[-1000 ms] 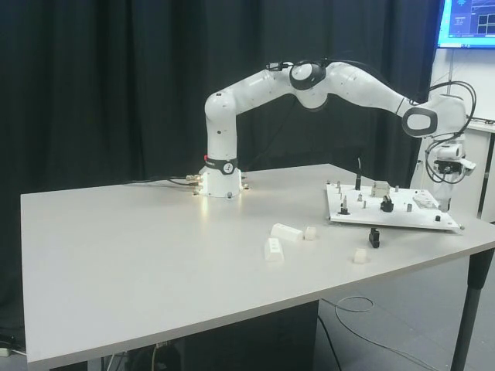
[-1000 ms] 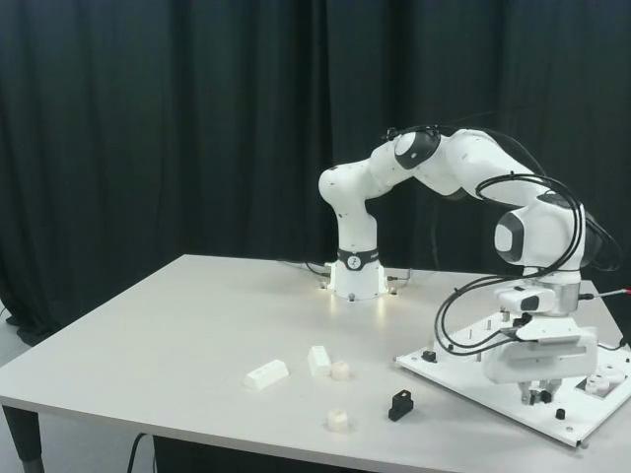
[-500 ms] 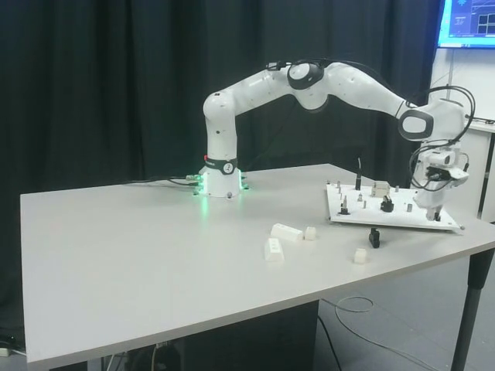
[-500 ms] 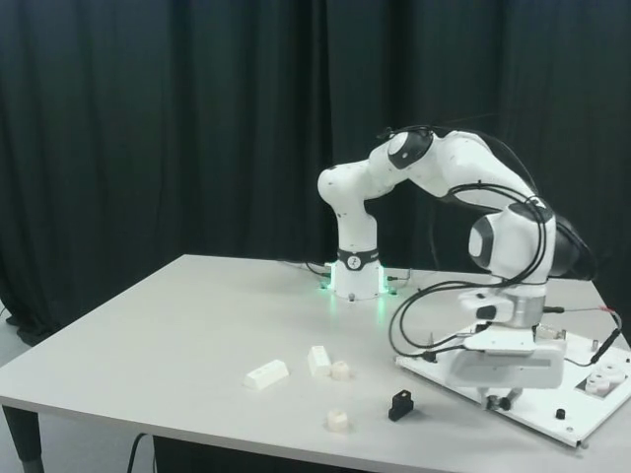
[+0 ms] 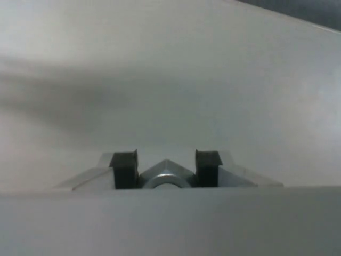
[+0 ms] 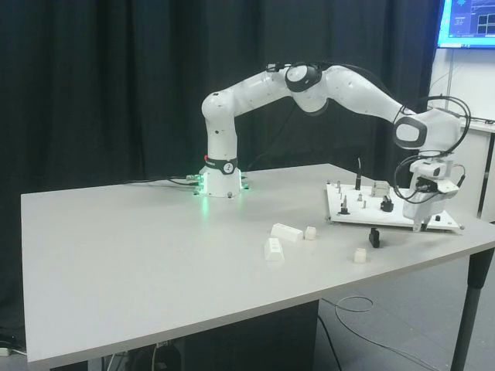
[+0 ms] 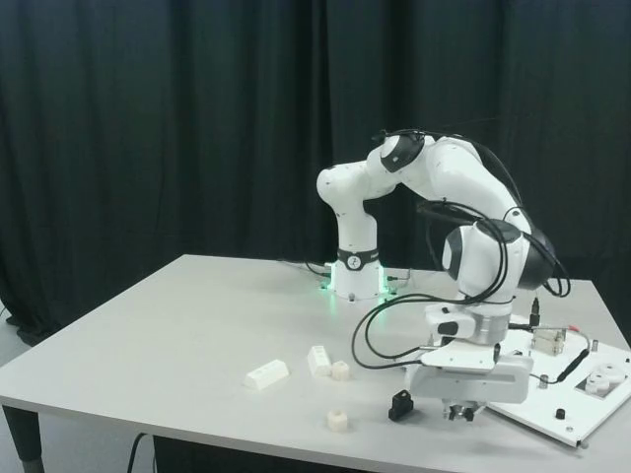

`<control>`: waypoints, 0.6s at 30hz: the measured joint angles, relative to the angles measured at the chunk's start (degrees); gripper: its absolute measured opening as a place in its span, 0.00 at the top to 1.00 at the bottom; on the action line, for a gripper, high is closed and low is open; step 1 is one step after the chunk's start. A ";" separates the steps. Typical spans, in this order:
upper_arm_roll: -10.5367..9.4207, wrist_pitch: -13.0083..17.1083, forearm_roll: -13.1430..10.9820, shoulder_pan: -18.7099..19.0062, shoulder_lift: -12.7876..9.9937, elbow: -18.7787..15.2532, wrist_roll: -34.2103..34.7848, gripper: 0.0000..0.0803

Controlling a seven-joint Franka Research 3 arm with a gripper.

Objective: Place bolt 4.

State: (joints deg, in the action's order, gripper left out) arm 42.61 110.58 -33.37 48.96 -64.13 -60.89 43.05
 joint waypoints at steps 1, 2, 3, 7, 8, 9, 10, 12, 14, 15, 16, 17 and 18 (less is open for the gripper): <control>-0.01 0.00 0.00 -0.16 -0.08 -0.09 -0.08 0.71; -0.02 0.00 0.00 -0.36 -0.19 -0.18 -0.19 0.71; -0.04 0.00 0.00 -0.53 -0.29 -0.26 -0.31 0.71; -0.12 0.00 -0.03 -1.19 -0.76 -0.47 -0.70 0.71; -0.18 0.00 -0.04 -1.35 -0.87 -0.48 -0.75 0.71; -0.25 0.00 -0.07 -1.52 -0.98 -0.48 -0.82 0.71; -0.34 0.00 -0.09 -1.67 -1.06 -0.49 -0.91 0.71; -0.62 0.00 -0.13 -2.00 -1.18 -0.49 -1.11 0.71; -1.05 0.02 -0.14 -2.35 -1.21 -0.49 -1.17 0.71; -1.27 0.03 -0.14 -2.53 -1.22 -0.49 -1.17 0.71; -1.46 0.06 -0.16 -2.67 -1.22 -0.49 -1.17 0.71; -1.64 0.10 -0.18 -2.80 -1.22 -0.49 -1.17 0.71; -1.78 0.14 -0.20 -2.89 -1.22 -0.49 -1.17 0.71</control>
